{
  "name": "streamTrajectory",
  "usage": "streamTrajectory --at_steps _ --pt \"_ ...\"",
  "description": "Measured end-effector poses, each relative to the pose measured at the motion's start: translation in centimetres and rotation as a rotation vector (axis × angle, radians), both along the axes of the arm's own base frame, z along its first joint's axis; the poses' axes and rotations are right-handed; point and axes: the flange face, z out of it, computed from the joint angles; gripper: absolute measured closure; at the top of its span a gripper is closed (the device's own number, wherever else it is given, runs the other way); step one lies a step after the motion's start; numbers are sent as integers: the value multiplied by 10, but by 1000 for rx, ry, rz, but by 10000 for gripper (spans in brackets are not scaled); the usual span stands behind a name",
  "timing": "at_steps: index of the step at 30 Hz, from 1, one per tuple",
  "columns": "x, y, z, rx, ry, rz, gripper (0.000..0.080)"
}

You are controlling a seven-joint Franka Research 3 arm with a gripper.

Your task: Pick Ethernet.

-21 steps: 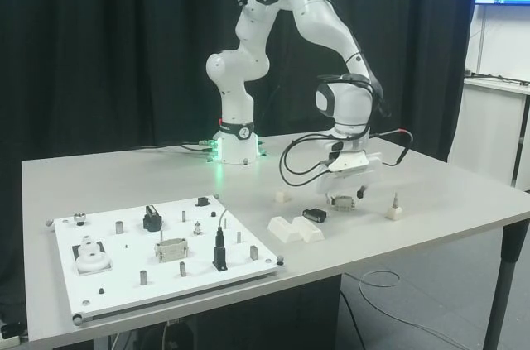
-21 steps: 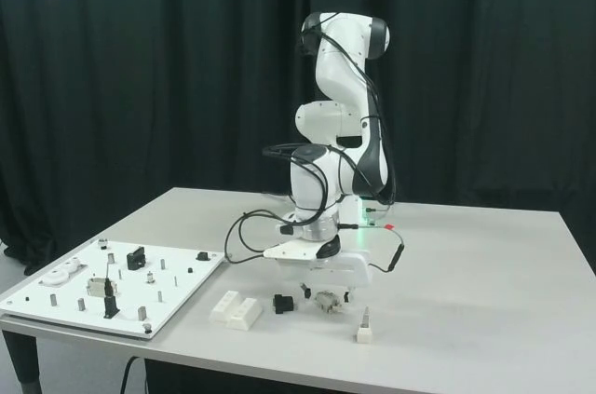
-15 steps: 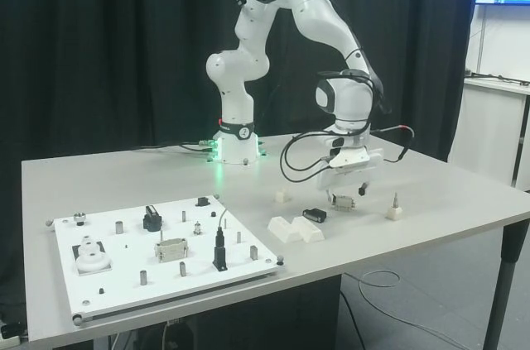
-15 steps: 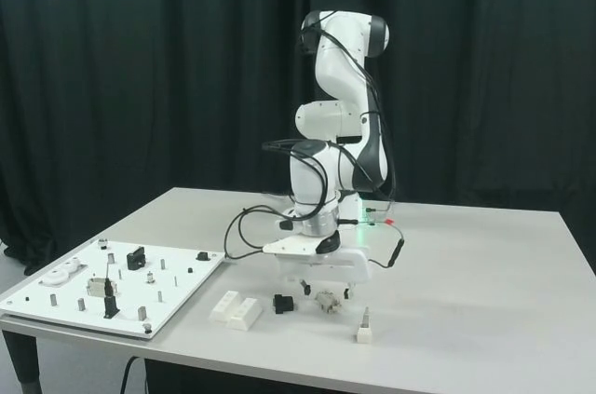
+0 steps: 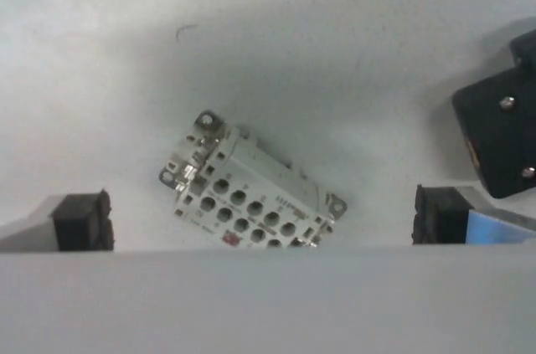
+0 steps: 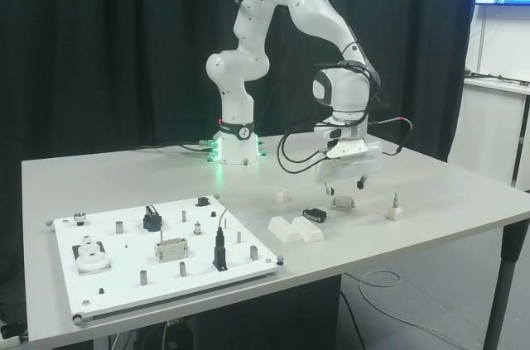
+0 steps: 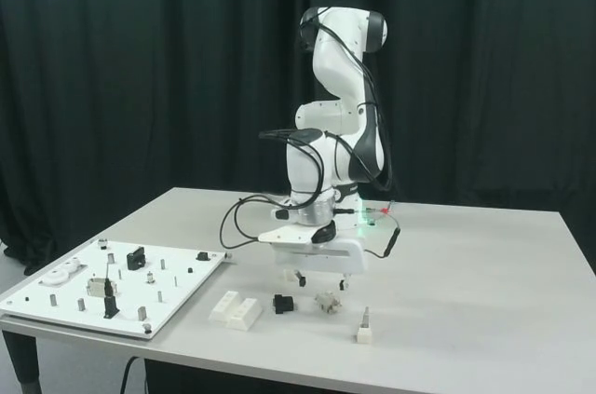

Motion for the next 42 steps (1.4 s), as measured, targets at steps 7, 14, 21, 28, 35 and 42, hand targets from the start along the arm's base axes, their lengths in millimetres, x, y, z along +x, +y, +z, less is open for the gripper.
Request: streamTrajectory --at_steps 7,14,21,28,35,42 --pt "0 -4 9 -6 0 7 3" --pt "0 -9 17 -11 -2 11 3" --pt "1 -12 25 -12 -14 11 3" --pt "3 -11 34 -7 -28 12 3" --pt "3 -9 39 -4 -38 16 3" --pt "4 -6 42 -3 -42 21 3"
